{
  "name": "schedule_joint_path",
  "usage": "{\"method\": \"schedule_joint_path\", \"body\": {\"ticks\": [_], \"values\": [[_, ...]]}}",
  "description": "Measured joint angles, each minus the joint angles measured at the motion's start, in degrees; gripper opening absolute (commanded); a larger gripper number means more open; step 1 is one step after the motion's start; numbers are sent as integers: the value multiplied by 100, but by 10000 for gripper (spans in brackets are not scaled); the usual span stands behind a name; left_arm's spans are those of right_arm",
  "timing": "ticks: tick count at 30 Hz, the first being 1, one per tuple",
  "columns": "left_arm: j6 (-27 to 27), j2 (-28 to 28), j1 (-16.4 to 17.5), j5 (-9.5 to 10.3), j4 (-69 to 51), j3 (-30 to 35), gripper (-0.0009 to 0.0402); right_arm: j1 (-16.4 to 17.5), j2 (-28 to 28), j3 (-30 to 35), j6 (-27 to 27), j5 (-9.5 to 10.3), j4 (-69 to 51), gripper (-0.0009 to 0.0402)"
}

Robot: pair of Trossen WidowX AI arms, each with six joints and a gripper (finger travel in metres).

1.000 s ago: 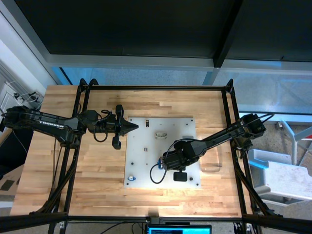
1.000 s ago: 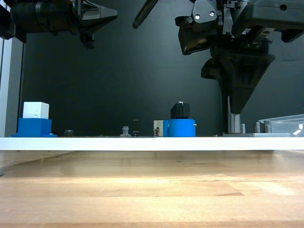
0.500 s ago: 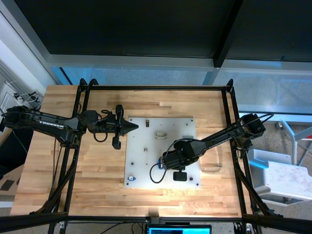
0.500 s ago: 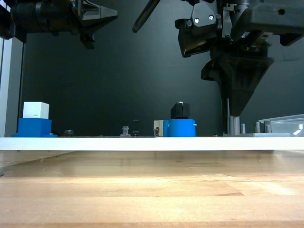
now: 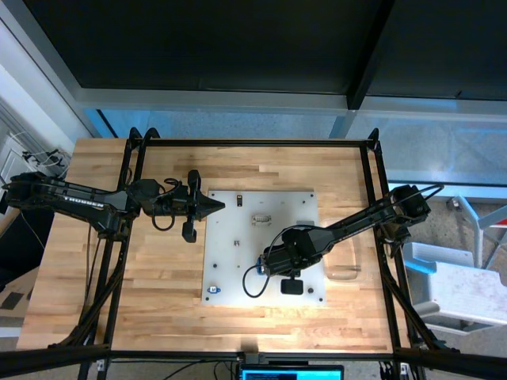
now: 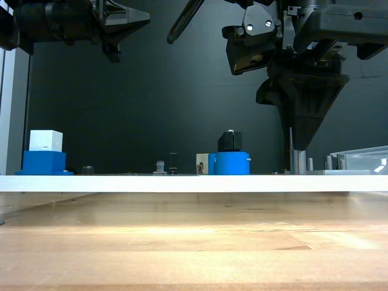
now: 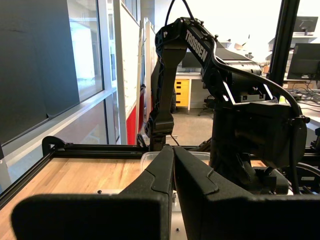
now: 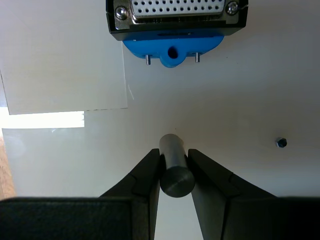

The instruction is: Pick the 16mm cylinder and place it in the taskboard

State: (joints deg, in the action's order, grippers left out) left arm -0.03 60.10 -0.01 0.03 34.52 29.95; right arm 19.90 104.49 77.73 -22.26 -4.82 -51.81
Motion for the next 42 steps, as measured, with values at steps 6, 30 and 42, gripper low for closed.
{"method": "schedule_joint_path", "body": {"ticks": [6,30,42], "values": [[0,0,0,-2,-2,-2,0,-9,2,2,-17,0,-24,32],[0,0,0,-2,0,0,0,-52,15,0,-28,2,-68,32],[0,0,0,-2,0,-2,0,-52,103,-7,7,-2,-2,32]]}}
